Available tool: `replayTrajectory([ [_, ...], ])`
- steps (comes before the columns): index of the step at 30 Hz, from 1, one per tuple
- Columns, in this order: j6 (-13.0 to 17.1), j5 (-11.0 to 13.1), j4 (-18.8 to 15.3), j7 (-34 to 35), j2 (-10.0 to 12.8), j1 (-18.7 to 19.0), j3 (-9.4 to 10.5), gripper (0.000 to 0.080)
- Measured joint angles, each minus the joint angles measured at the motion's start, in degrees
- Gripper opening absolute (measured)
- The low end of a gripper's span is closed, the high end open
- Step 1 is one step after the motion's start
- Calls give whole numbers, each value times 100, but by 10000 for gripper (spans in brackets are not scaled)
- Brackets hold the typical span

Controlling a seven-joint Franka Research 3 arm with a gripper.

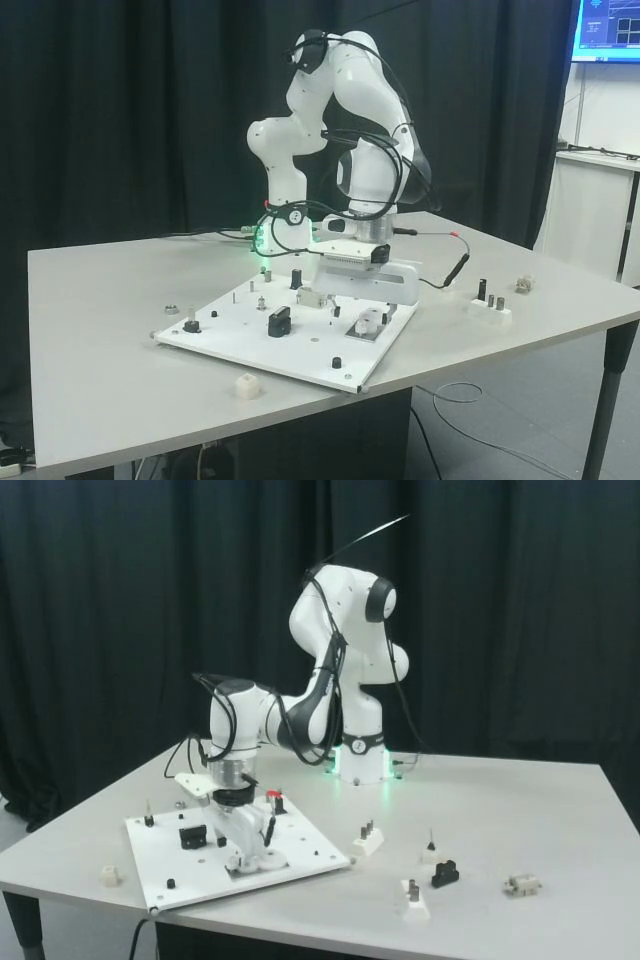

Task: Insert small gear.

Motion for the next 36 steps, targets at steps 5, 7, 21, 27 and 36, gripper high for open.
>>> replayTrajectory([
  [5,4,1,-6,149,0,0,0,800],
  [7,4,2,-6,200,-1,0,1,800],
  [21,33,110,-5,272,13,-78,69,800],
  [27,134,115,-6,272,39,-153,143,800],
  [36,263,301,-5,288,104,-192,171,800],
])
